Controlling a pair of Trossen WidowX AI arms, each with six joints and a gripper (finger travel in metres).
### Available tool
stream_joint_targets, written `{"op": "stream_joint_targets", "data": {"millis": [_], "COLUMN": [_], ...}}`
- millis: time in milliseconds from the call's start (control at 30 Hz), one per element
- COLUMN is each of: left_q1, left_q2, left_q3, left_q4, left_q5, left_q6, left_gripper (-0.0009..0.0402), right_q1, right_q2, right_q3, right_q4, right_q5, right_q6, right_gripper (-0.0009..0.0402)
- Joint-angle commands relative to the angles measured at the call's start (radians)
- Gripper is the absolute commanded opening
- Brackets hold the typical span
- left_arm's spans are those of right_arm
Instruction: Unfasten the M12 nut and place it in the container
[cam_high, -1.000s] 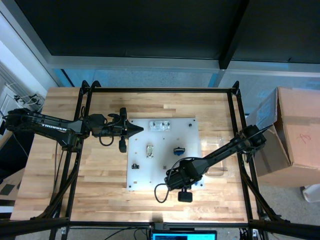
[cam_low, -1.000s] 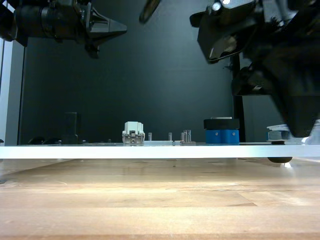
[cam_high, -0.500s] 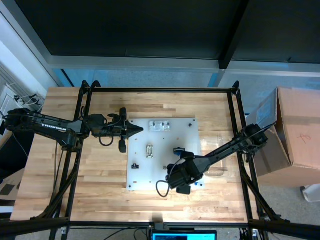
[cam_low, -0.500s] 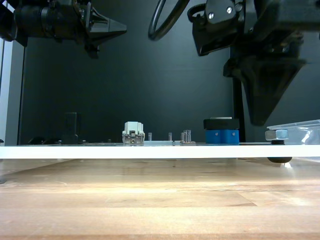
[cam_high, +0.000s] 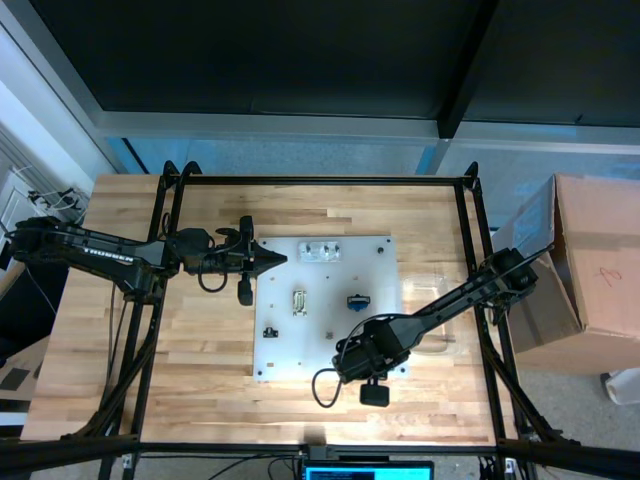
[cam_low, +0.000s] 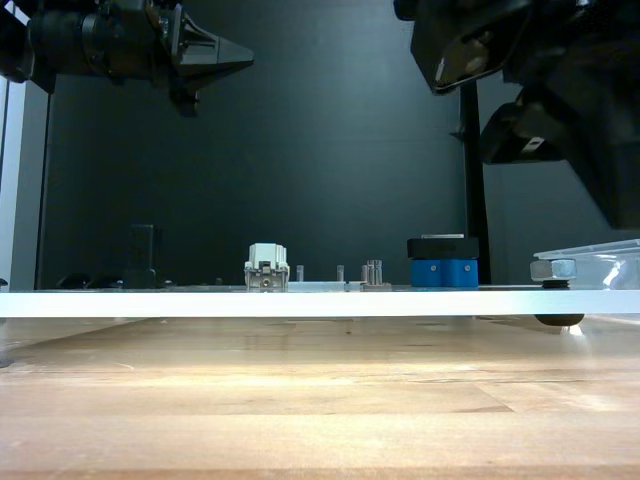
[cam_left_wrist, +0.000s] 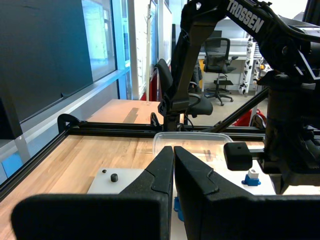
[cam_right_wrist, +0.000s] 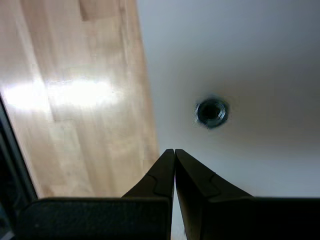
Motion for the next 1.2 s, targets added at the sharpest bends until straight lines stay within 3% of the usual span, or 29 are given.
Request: {"op": "stream_joint_targets", "data": {"millis": [33,500,633,700,833,933,1067,1200], "left_q1": [0.0,0.0,0.0,0.0,0.0,0.0,0.0,0.0], "left_q2": [0.0,0.0,0.0,0.0,0.0,0.0,0.0,0.0], "left_q3": [0.0,0.0,0.0,0.0,0.0,0.0,0.0,0.0], "left_q4": [0.001,0.0,0.0,0.0,0.0,0.0,0.0,0.0], "left_q5": [0.0,0.0,0.0,0.0,0.0,0.0,0.0,0.0], "left_q6": [0.0,0.0,0.0,0.0,0.0,0.0,0.0,0.0], "left_gripper": [0.0,0.0,0.0,0.0,0.0,0.0,0.0,0.0], "right_q1": [0.002,-0.002,-0.003,-0.003,-0.003,-0.003,-0.003,-0.003], "right_q2": [0.019,0.045,0.035,0.029,0.021,0.021,0.015,0.004], "right_q3": [-0.002,-0.008,0.002,0.01,0.01,0.013,0.021,0.027], "right_q4": [0.011,0.038,-0.035,-0.061,-0.061,-0.061,-0.057,-0.037], "right_q5": [0.0,0.042,0.243,0.271,0.261,0.22,0.132,-0.002], "right_q6": [-0.033,-0.062,-0.041,-0.04,-0.026,-0.026,-0.021,-0.023], "right_gripper": [0.0,0.0,0.0,0.0,0.0,0.0,0.0,0.0]}}
